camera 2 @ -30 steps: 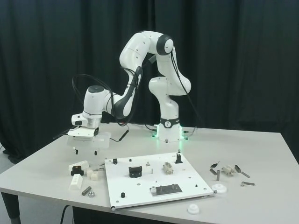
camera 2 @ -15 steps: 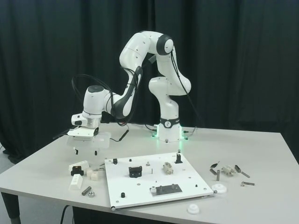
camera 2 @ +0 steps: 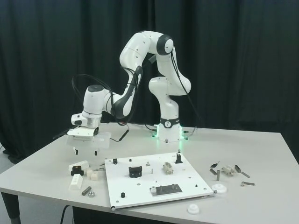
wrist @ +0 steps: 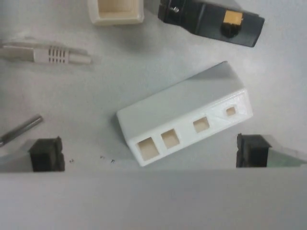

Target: Remove round peg 1.

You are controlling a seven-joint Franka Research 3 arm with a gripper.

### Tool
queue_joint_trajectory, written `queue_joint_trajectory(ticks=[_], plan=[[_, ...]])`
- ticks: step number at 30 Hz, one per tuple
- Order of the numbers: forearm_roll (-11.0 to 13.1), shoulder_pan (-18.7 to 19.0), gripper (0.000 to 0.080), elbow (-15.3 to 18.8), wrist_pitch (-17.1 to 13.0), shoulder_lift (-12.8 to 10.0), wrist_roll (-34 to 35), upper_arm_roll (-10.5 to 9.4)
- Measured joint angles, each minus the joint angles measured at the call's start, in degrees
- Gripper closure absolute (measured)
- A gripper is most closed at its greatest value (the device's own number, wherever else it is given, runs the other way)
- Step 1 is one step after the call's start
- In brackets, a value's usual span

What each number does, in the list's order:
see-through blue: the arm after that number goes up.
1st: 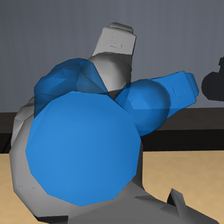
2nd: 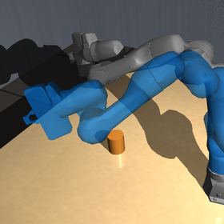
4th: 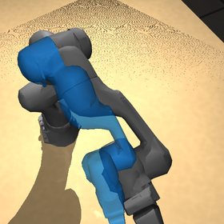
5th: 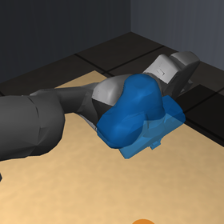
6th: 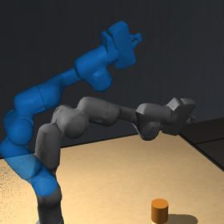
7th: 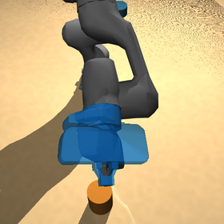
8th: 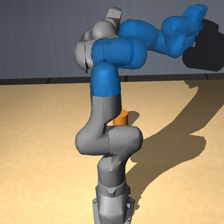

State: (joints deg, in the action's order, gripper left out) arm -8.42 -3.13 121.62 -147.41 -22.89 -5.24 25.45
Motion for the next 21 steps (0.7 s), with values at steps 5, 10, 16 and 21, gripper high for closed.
queue_joint_trajectory(ticks=[5,10,16,21], plan=[[0.3,0.0,0.0003,-0.4,0.0,0.0,0.0,-0.14],[0.4,0.0,0.0003,-0.6,0.0,0.0,0.0,-0.20],[0.6,0.0,0.0003,-0.8,0.0,0.0,0.0,-0.22],[0.6,0.0,0.0003,-0.9,0.0,0.0,0.0,-0.23]])
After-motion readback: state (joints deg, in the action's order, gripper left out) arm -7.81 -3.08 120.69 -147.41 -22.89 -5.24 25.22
